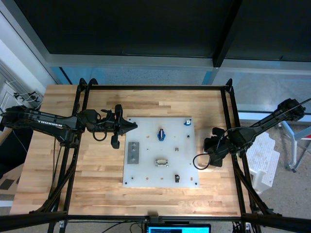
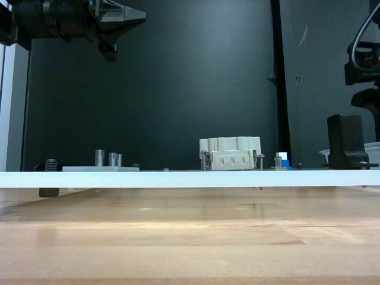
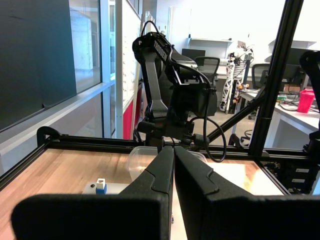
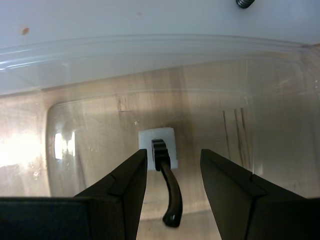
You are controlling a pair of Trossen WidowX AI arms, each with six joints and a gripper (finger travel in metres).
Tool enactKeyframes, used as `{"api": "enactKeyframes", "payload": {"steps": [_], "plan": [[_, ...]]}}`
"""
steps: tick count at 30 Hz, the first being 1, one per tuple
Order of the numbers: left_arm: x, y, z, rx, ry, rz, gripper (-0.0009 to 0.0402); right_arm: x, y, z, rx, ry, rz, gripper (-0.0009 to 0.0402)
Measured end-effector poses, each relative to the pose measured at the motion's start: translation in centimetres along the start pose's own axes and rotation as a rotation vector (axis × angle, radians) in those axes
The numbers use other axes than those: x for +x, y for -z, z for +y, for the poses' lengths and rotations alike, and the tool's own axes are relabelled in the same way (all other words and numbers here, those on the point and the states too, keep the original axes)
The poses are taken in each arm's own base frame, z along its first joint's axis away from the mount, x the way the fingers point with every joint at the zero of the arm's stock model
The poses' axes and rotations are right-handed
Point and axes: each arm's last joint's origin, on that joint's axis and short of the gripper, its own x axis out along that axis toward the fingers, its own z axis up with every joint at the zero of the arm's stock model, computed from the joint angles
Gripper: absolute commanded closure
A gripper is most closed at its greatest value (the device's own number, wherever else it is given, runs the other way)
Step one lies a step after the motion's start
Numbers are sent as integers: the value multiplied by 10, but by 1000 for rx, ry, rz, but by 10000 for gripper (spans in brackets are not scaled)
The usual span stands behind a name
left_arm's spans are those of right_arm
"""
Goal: Pick the USB connector and install on taskboard
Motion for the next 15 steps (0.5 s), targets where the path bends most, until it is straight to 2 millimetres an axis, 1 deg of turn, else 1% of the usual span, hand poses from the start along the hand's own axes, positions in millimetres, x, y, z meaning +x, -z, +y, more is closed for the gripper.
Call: {"api": "enactKeyframes", "payload": {"steps": [7,15], "plan": [[0,0,0,0,0,0,393,5,1,1,0,-7,7,251],[0,0,0,0,0,0,393,9,-1,3,-17,-15,33,272]]}}
